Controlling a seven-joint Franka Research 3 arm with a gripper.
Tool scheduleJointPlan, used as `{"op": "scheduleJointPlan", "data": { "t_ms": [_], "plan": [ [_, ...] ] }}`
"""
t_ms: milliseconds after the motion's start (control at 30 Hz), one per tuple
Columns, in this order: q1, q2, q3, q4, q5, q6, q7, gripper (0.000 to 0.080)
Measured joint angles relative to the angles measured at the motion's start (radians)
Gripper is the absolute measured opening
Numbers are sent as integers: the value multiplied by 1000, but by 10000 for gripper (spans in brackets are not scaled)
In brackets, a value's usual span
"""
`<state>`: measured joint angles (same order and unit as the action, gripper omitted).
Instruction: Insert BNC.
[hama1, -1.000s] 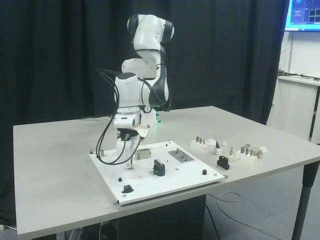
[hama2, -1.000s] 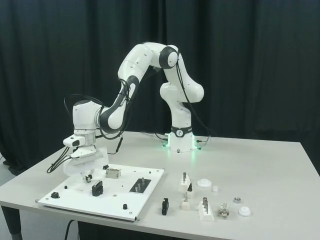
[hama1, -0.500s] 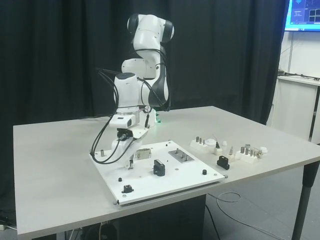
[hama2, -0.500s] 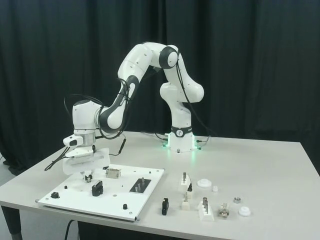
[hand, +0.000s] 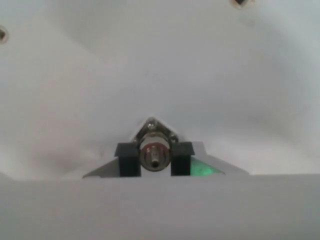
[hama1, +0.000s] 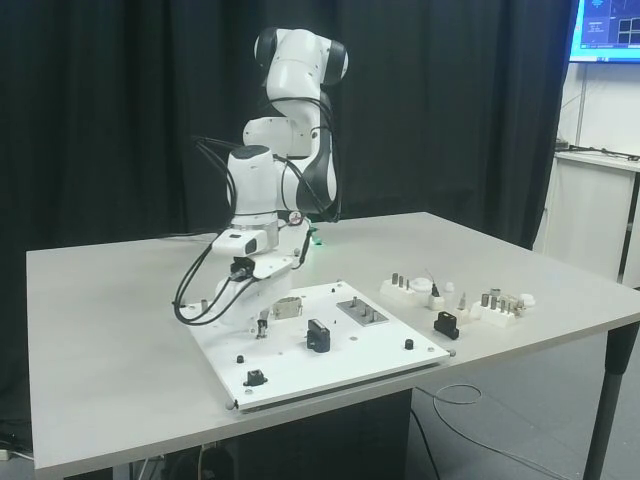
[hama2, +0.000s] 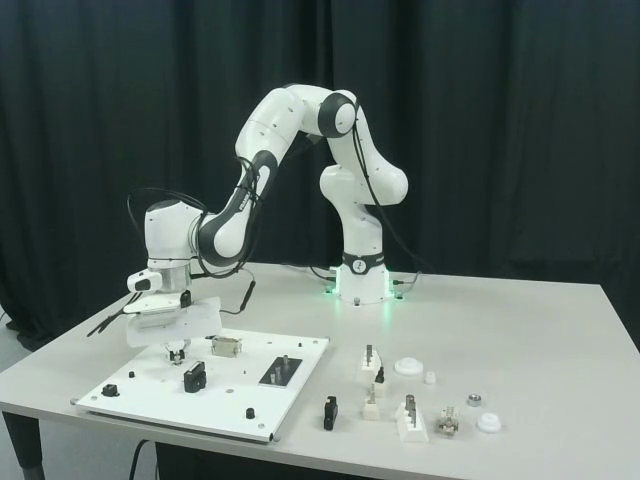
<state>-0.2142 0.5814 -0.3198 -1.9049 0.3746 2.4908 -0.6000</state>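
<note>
In the wrist view a metal BNC connector (hand: 152, 153) stands upright on a diamond-shaped flange on the white board (hand: 210, 85). My gripper (hand: 155, 159) is shut on it, one black fingertip pressing each side. From the room views the gripper (hama1: 262, 322) (hama2: 176, 352) points straight down at the far left part of the white board (hama1: 370, 350) (hama2: 225, 405). The connector itself is too small to make out there.
The board also carries a black block (hama1: 318, 335) (hama2: 194, 377), a small black part (hama1: 255, 377), a metal box (hama1: 287, 306) (hama2: 226, 346) and a grey plate with pegs (hama1: 362, 312) (hama2: 281, 370). White holders with parts (hama1: 500, 303) (hama2: 412, 420) and a black clip (hama1: 446, 323) lie beside it.
The hand has turned about its vertical axis over the same spot on the board, and the cable loop has swung outward with it. The fingertips stay down at the connector.
</note>
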Motion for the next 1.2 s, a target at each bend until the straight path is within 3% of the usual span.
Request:
{"op": "scheduleJointPlan", "data": {
  "t_ms": [1200],
  "plan": [
    [3,-2,-2,-5,16,-1,377,125]
  ]
}}
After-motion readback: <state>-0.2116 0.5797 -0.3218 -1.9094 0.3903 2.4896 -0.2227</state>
